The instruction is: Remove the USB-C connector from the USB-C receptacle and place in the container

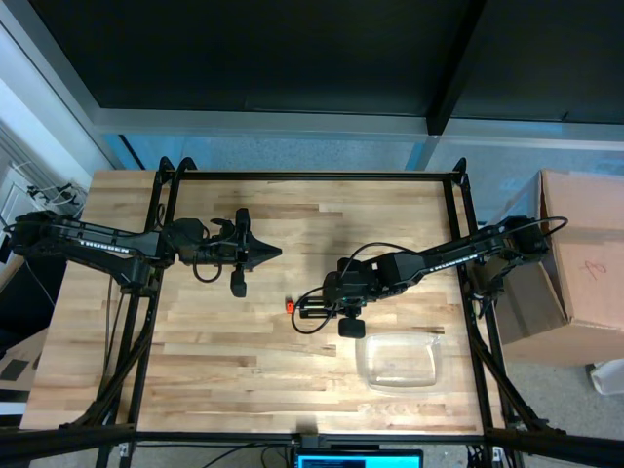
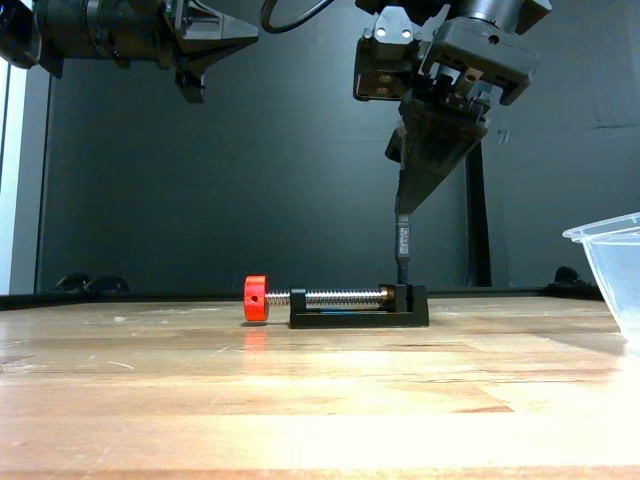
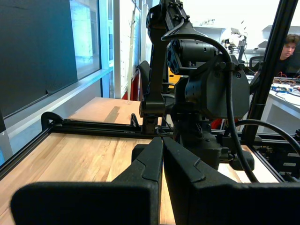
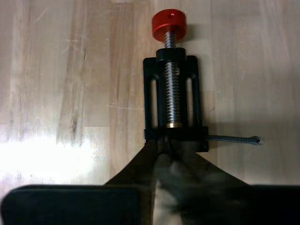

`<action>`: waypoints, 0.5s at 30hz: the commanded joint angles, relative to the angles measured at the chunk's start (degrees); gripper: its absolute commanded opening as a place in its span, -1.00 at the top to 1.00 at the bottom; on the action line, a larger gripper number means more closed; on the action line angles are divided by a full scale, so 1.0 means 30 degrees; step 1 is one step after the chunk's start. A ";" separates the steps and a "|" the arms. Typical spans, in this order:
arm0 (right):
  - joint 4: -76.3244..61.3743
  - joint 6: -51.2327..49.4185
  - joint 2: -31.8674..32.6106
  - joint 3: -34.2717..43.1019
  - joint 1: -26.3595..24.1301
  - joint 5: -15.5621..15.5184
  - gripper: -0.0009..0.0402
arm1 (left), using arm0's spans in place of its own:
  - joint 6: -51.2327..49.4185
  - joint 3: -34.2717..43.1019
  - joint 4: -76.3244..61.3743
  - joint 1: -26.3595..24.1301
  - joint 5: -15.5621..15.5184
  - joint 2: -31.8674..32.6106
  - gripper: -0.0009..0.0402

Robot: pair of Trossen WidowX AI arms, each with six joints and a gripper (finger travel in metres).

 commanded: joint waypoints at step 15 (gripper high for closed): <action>-0.0022 0.0124 -0.0146 -0.0022 0.0044 -0.0073 0.96 | 0.0000 0.0007 0.0000 0.0007 0.0007 0.0000 0.96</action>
